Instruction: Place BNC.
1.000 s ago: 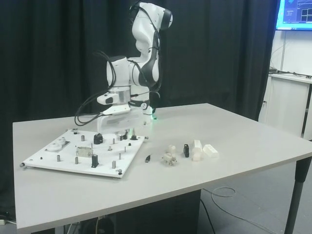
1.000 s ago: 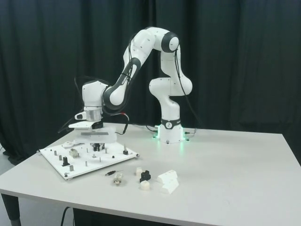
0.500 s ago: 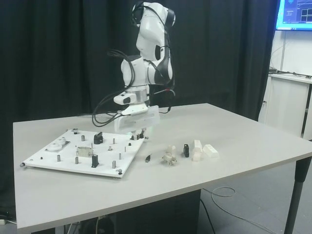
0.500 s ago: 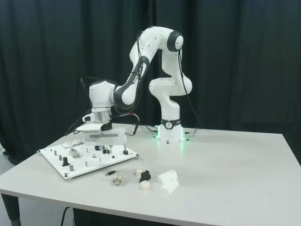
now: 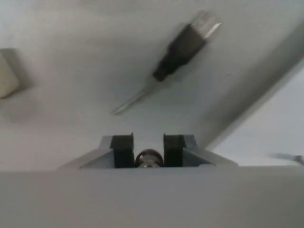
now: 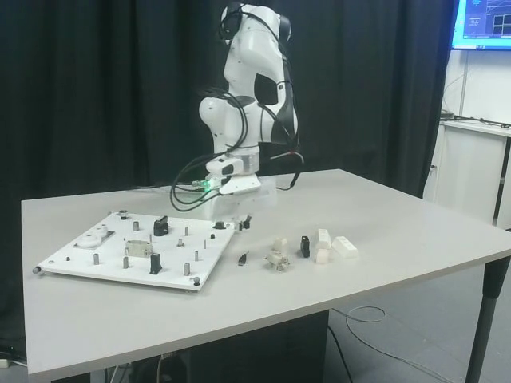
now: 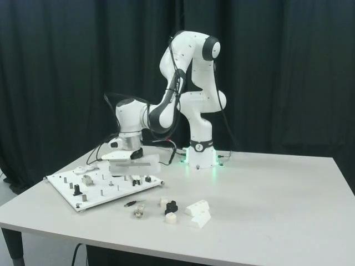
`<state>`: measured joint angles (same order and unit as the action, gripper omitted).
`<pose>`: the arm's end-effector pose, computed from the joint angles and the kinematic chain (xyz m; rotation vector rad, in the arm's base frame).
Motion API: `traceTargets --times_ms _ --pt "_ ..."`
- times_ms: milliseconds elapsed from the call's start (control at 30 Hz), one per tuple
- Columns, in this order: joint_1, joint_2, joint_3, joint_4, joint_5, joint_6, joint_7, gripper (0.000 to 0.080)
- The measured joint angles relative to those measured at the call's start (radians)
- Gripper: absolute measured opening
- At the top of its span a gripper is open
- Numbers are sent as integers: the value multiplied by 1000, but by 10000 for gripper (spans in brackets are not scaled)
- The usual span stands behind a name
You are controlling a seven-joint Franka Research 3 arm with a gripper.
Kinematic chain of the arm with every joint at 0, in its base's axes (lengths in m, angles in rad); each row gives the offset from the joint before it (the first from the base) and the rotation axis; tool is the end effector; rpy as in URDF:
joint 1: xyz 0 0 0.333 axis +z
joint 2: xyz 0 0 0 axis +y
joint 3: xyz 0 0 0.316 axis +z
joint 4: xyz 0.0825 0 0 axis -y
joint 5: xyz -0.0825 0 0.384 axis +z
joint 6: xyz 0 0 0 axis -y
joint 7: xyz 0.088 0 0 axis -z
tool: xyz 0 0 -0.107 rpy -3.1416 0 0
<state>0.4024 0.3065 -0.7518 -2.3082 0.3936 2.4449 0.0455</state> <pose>0.4830 -0.1830 0.2412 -2.9169 1.0502 0.0789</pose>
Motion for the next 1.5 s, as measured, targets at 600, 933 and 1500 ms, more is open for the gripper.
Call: traceTargets --times_ms 600,933,1500 --pt "29 9 75 -75 0 132 69 130" --pt "29 39 116 -96 1 194 108 130" --pt "21 57 142 -101 1 218 171 142"
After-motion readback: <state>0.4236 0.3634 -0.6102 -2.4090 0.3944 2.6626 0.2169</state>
